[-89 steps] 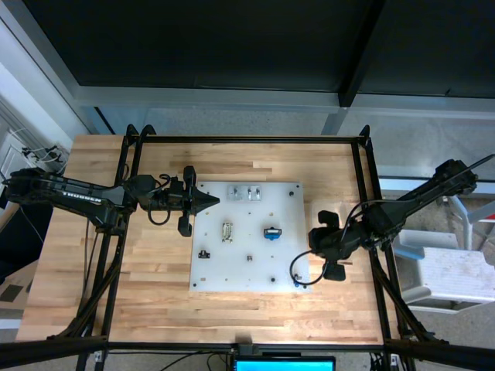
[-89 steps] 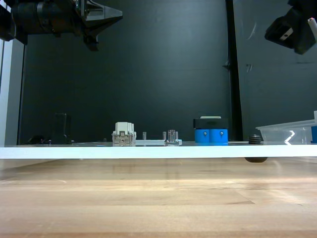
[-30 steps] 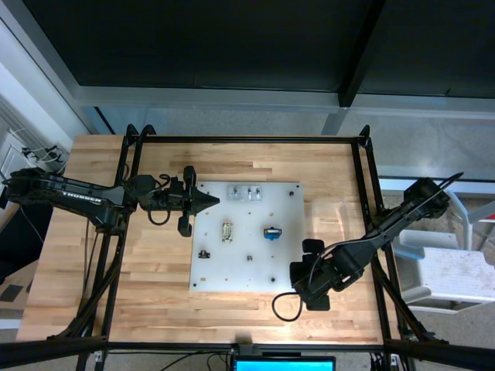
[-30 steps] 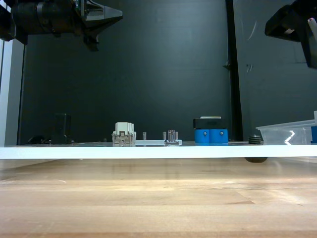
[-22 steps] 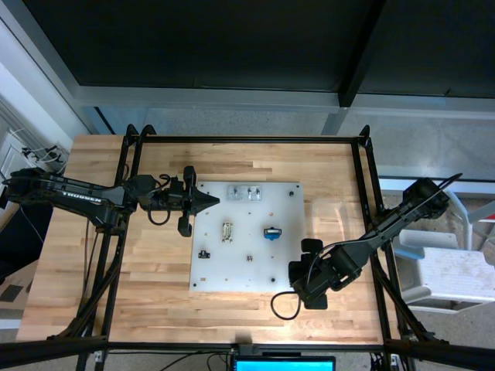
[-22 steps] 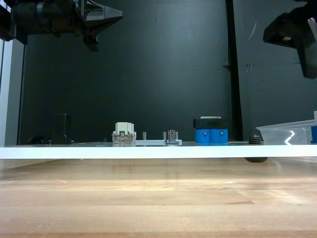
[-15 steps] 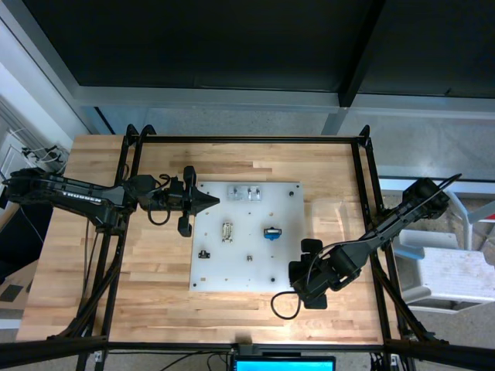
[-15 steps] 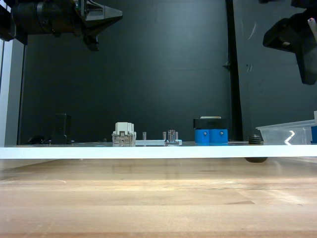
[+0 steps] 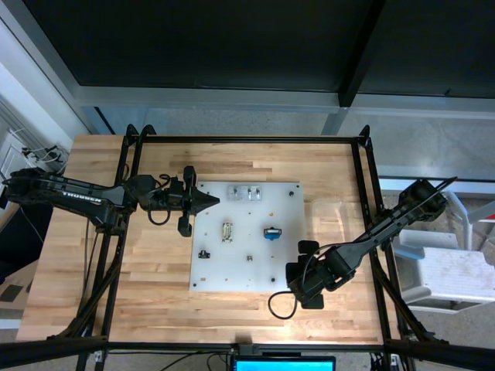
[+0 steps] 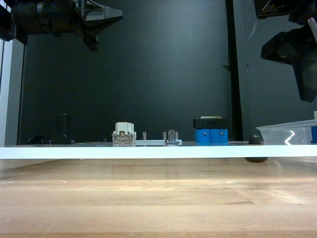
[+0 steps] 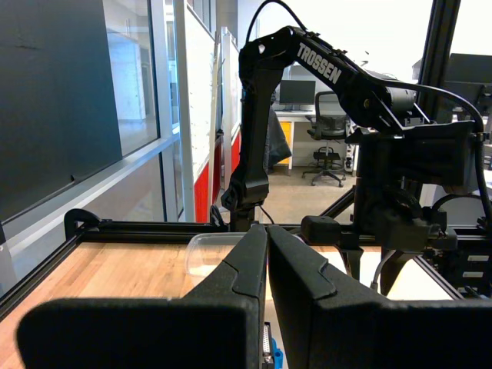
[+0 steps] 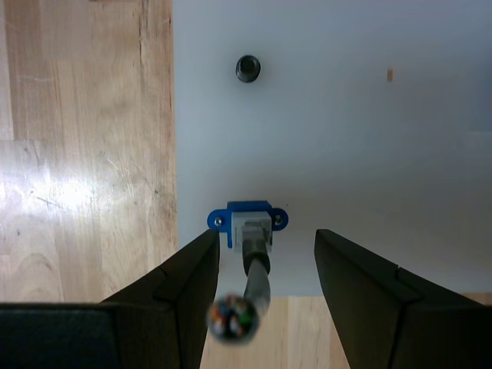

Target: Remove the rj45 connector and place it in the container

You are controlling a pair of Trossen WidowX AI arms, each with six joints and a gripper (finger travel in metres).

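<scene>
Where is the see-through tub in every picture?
High view: the container right of the white board, beyond the open right gripper at the board's near right corner.
Low view: container at the right edge.
Left wrist view: container past the shut left gripper, which is over the board's left edge.
Right wrist view: not in it.
Shared landmark: the white board.
</scene>
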